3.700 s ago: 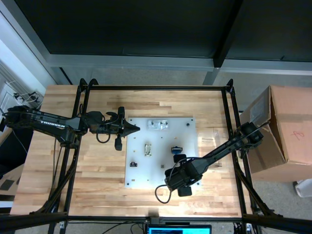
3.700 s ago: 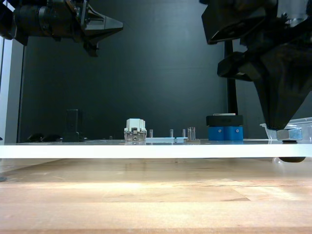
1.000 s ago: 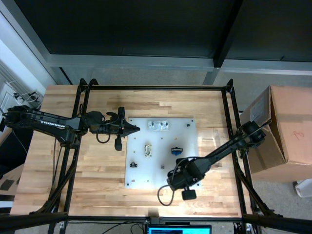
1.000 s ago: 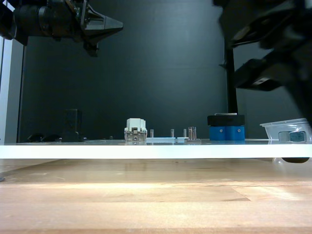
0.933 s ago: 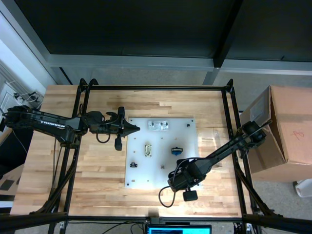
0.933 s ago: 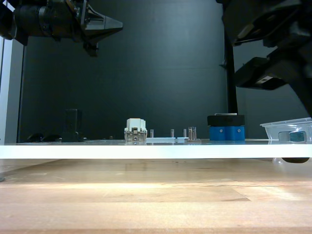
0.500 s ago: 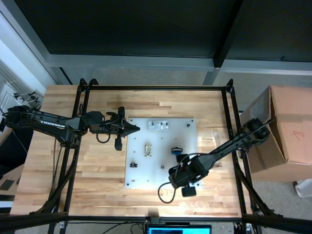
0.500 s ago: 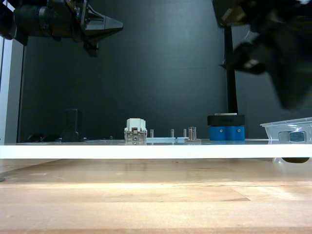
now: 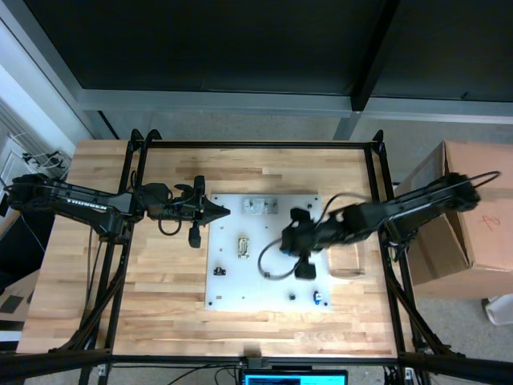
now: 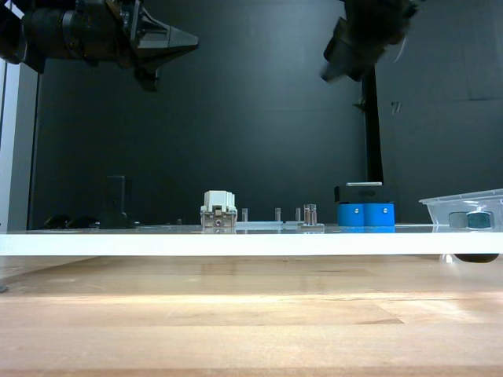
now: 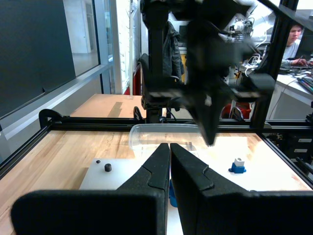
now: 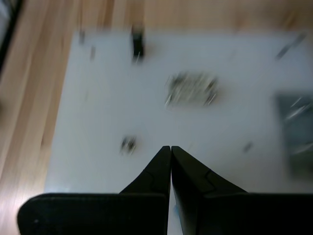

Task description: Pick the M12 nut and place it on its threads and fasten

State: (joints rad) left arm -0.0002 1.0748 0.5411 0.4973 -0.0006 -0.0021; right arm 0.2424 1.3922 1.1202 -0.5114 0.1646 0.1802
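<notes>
The right gripper (image 12: 170, 149) has its jaws pressed flat together with nothing between them. It hangs high over the white board (image 9: 232, 289) towards its three o'clock side, above the blue block (image 10: 365, 214). The left gripper (image 11: 169, 147) is likewise closed and bare, up in the air at the board's ten o'clock edge, pointing inward. The M12 nut (image 10: 468, 219) sits free on its stud near the board's five o'clock corner, with a small blue-and-white piece (image 9: 318, 298) just beside it. A white connector (image 9: 243, 247) stands mid-board. The clear tray (image 9: 345, 261) lies on the table (image 9: 160, 305) off the board's three o'clock edge. The nut stands outside it, and I cannot tell what the tray holds.
</notes>
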